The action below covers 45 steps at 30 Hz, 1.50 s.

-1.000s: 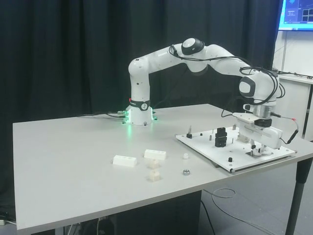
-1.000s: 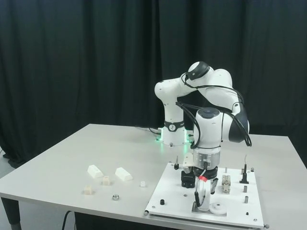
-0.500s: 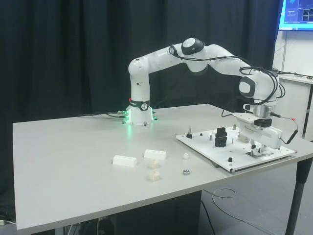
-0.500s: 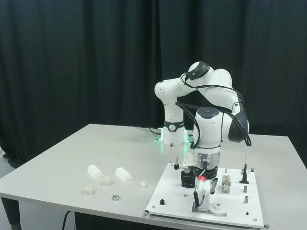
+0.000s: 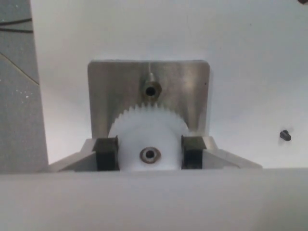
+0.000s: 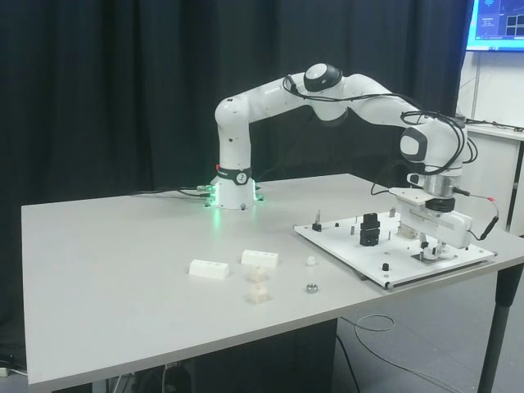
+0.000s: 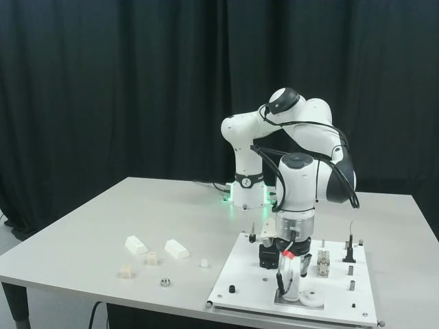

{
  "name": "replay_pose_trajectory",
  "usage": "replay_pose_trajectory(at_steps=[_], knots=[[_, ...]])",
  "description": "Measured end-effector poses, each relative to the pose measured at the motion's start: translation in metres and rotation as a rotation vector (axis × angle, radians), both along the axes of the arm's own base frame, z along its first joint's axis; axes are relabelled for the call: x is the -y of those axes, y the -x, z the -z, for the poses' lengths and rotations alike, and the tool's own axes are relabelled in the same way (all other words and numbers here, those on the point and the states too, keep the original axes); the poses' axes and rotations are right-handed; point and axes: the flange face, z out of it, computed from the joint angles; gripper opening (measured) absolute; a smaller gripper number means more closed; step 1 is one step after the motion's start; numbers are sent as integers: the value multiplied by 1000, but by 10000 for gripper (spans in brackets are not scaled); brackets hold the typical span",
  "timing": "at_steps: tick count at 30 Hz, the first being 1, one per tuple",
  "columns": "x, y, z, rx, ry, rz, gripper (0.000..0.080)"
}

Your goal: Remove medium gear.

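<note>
1. Left on the desk (image 6: 123,246): two white blocks (image 6: 210,268), two small pale pieces (image 6: 259,294), a small white cap (image 6: 311,261) and a nut (image 6: 311,287). None of these has moved over the last second; they play no part in this step.
2. White board (image 7: 240,277): black fixture (image 6: 370,228) and pegs are unchanged.
3. Arm: hardly any shift across the last second in either room view. It looks settled at the grey metal plate (image 5: 106,91) near the board's front edge.
4. Claw (image 5: 149,153): black pads (image 5: 107,153) sit against both flanks of the medium gear (image 5: 149,130), clamped on it. The wrist view shows teeth above the pads and the hub bore between them.
5. Gear location: low over the grey plate, apparently on its shaft and not lifted. An empty peg (image 5: 151,89) stands just beyond it.
6. A second white gear (image 7: 313,299) lies just beside the claw on the plate.
7. Read: grasp looks done, extraction not started. The next step would be a straight pull up; a tilt risks binding on the shaft.
</note>
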Motion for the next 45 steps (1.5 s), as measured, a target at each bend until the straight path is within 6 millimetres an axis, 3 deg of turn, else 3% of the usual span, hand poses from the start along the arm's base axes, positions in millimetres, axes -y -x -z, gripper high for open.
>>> replay_pose_trajectory(at_steps=[25, 45], knots=[[0, 0, -3, -1, 3, -32, 274], [-3, 1, -35, -28, 3, -61, 274]])
